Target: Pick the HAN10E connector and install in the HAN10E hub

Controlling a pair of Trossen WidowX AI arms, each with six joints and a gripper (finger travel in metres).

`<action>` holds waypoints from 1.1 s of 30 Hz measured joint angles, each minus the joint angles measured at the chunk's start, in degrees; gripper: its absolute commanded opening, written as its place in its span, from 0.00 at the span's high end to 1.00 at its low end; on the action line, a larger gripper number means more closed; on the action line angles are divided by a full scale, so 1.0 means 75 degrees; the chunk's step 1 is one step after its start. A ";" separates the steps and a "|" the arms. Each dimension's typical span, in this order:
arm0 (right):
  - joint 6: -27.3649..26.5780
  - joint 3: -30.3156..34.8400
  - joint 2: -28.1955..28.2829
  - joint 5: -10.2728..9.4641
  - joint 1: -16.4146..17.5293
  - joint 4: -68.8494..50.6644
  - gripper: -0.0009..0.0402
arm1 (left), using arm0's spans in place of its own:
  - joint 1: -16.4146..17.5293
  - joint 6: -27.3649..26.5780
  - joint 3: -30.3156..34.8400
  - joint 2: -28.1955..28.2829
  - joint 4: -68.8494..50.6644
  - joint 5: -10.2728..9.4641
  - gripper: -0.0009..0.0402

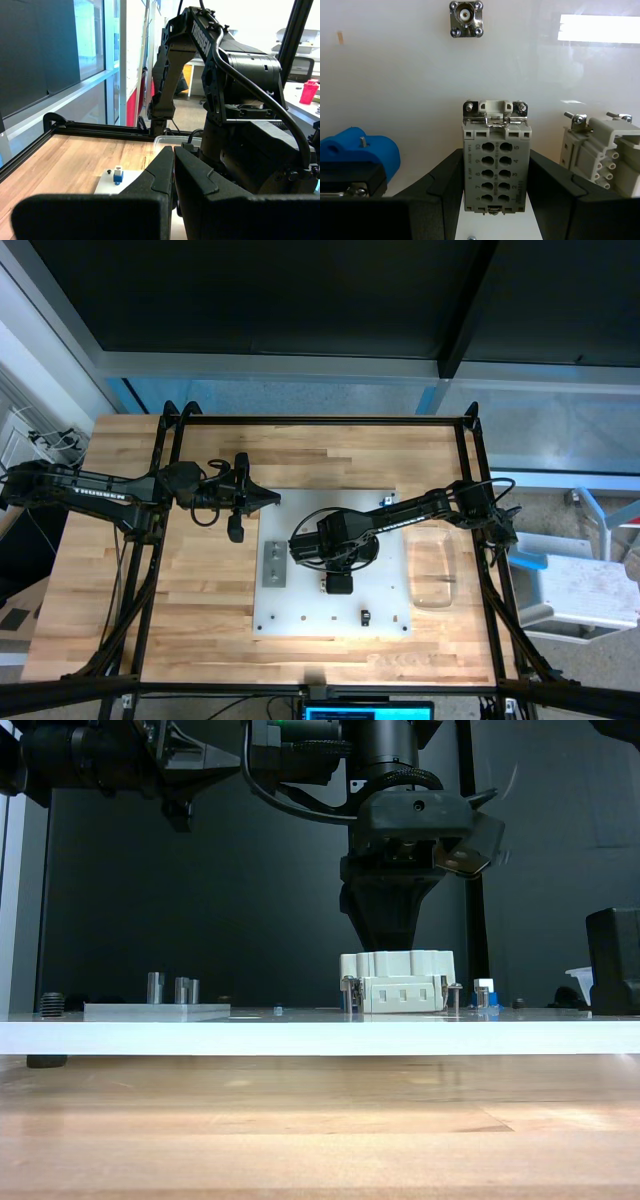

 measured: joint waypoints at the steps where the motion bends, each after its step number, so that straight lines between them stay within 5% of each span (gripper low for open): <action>1: -0.0012 0.0000 0.0032 0.0000 0.0000 0.0015 0.95 | 0.0000 0.0000 0.0000 0.0000 0.0000 -0.0003 0.98; 14: -0.0009 0.0017 0.0187 0.0003 0.0000 0.0137 0.91 | 0.0000 -0.0003 -0.0003 -0.0003 0.0003 0.0000 0.98; 33: -0.0041 -0.0035 0.0137 0.0003 0.0052 0.0012 0.44 | 0.0000 -0.0003 0.0000 -0.0003 0.0000 0.0000 0.98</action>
